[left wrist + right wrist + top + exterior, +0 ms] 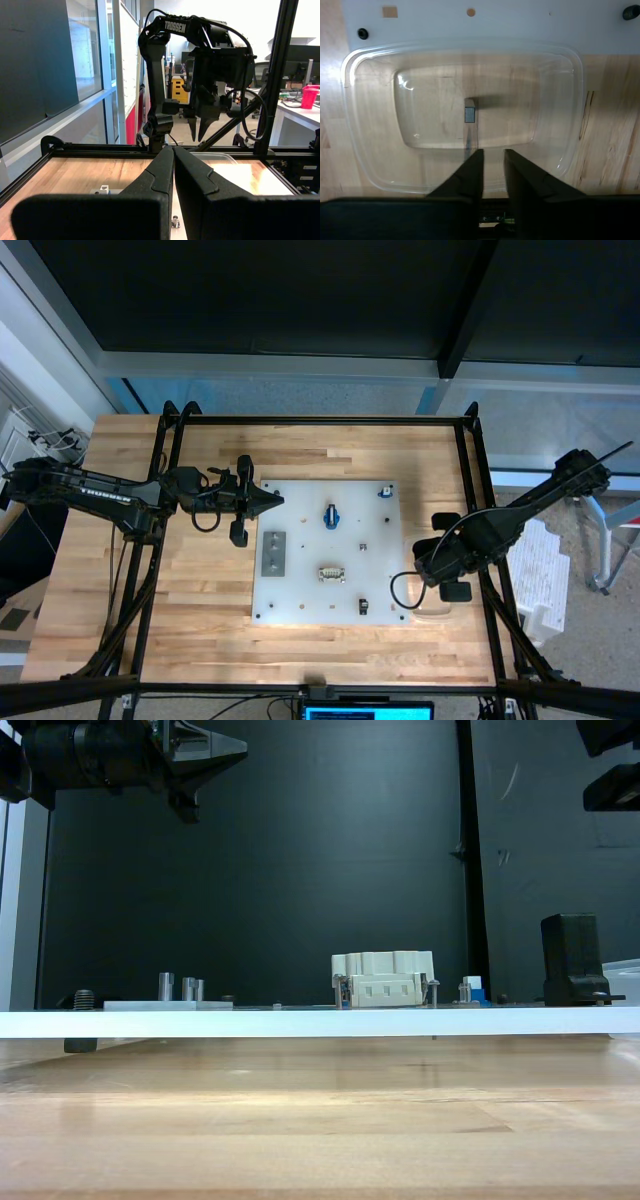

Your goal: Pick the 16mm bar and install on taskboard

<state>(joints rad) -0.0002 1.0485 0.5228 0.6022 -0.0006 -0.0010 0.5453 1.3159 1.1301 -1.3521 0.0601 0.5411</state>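
Pick apparently not begun: right tool [493, 152], narrowly parted, hung over the bar [470, 111] in the tray [560, 60], likely needing to widen and descend; left tool [272, 499], closed, hovered at the board's [300, 590] left edge.

Short grey metal 16mm bar [470, 112]: loose inside clear plastic tray [560, 75], near centre. Large flat white square taskboard [300, 588]: flat on wooden surface [120, 570], just beside tray.

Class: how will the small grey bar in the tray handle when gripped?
The 16mm bar looks metal: probably rigid, slippery. In the clear tray it may slide if nudged. Right end effector hovers above it; left end effector over the taskboard.
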